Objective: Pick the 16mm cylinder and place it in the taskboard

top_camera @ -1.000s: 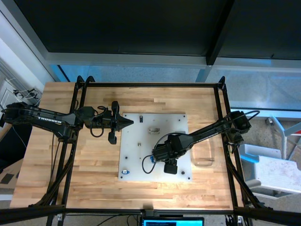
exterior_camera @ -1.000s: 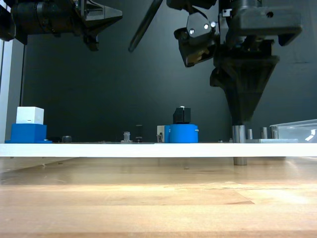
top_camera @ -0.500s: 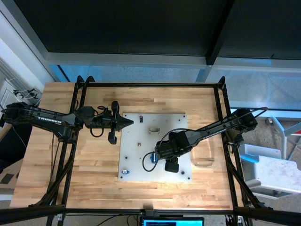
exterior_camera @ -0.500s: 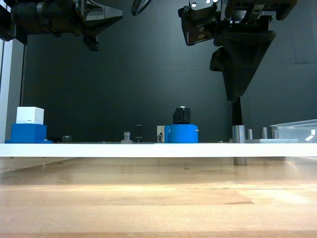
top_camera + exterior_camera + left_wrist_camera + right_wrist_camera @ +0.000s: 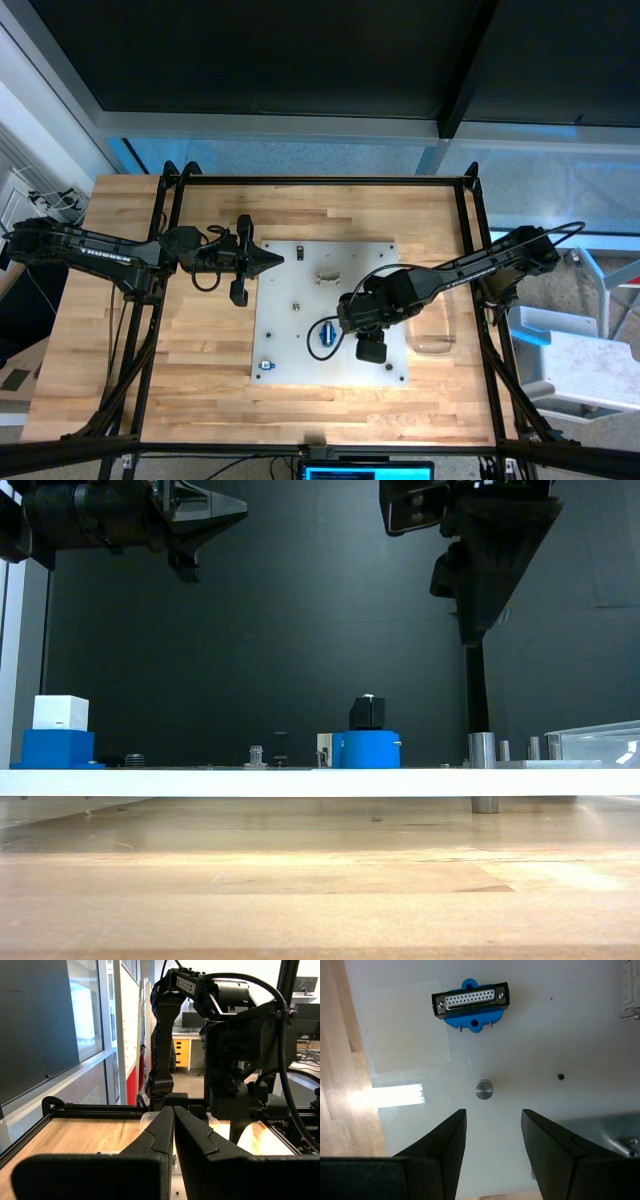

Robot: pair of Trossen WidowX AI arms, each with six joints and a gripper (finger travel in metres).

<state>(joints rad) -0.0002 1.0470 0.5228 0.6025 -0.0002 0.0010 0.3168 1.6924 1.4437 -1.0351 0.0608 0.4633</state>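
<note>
One 16mm cylinder [image 5: 483, 1089] stands in the taskboard [image 5: 530, 1020], directly below the right gripper [image 5: 492, 1112].
That gripper hangs spread and empty; one blue connector [image 5: 470, 1002] lies beyond the cylinder; the left gripper [image 5: 174, 1110], clenched, hovers well apart.

White taskboard [image 5: 530, 1025], silver cylinder [image 5: 484, 1089], blue fitting [image 5: 482, 1019], black left gripper [image 5: 173, 1110] and right gripper [image 5: 492, 1112]

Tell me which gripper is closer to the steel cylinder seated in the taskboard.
Right. The right gripper hangs open directly above the cylinder. The left gripper is shut, held high by the taskboard's left edge, well away from it.
</note>
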